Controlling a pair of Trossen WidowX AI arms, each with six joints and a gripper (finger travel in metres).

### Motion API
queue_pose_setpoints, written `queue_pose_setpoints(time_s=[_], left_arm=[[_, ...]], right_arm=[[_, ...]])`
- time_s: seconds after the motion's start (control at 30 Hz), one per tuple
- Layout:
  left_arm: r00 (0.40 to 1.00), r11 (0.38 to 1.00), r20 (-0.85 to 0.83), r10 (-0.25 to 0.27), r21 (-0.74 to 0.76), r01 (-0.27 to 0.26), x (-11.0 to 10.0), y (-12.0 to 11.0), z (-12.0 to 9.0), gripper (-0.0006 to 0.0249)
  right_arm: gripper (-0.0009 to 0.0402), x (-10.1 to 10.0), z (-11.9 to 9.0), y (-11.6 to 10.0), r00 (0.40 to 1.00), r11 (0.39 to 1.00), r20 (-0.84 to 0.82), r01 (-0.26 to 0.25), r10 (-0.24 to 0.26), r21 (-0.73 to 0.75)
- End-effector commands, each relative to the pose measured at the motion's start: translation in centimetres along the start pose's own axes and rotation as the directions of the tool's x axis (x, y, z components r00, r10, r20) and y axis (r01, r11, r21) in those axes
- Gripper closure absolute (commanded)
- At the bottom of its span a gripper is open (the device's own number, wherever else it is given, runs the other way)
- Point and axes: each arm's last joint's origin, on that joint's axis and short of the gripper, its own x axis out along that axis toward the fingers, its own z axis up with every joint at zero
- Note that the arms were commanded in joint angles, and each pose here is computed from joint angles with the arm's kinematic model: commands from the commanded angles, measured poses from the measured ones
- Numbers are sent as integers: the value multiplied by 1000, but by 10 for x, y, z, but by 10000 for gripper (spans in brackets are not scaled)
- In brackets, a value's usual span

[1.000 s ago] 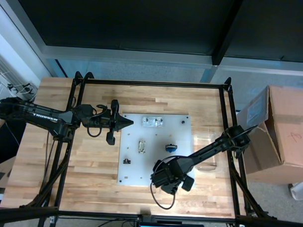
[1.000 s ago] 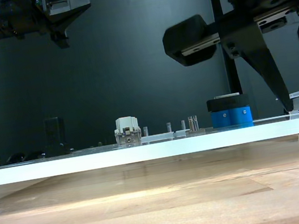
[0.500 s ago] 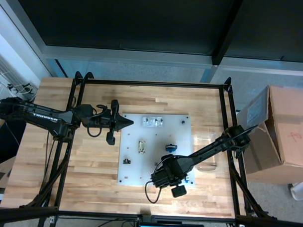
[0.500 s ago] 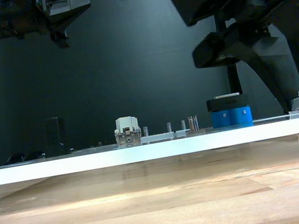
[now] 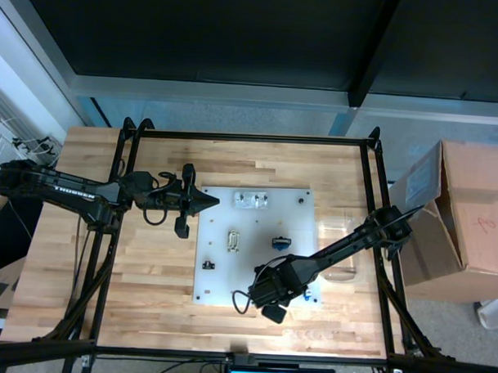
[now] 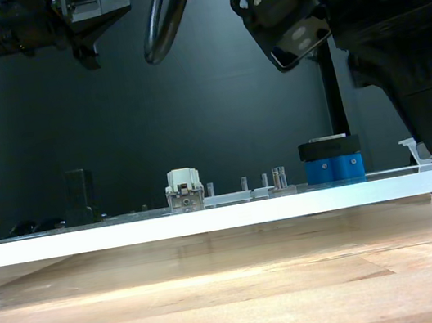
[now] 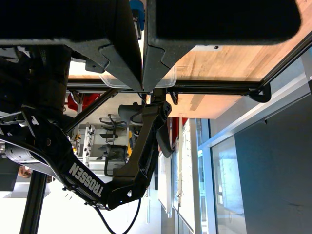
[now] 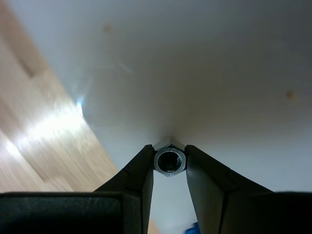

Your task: Pick the M12 nut and place it on its threads and fasten

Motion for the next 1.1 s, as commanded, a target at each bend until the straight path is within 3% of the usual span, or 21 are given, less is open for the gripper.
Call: queue_pose_setpoints(time_s=[0.03, 0.17, 0.37, 0.6, 0.73, 0.97, 1.1], left_arm=[[1000, 1000, 0, 0, 0, 0, 0, 0, 0, 243], [1000, 1000, 0, 0, 0, 0, 0, 0, 0, 243], [1000, 1000, 0, 0, 0, 0, 0, 0, 0, 243], [1000, 1000, 0, 0, 0, 0, 0, 0, 0, 243], [1000, 1000, 0, 0, 0, 0, 0, 0, 0, 243], [1000, 1000, 0, 0, 0, 0, 0, 0, 0, 243], [1000, 1000, 0, 0, 0, 0, 0, 0, 0, 243]], right_arm=[[334, 0, 1, 2, 1000, 994, 11, -14, 13, 112], [334, 0, 0, 2, 1000, 945, 12, -18, 15, 327], [334, 0, 0, 2, 1000, 785, 12, -19, 15, 619], [334, 0, 0, 2, 1000, 703, 11, -19, 15, 711], [334, 0, 0, 2, 1000, 581, 12, -19, 16, 814], [334, 0, -2, 3, 1000, 312, 12, -16, 15, 950], [334, 0, -2, 3, 1000, 262, 11, -15, 14, 965]])
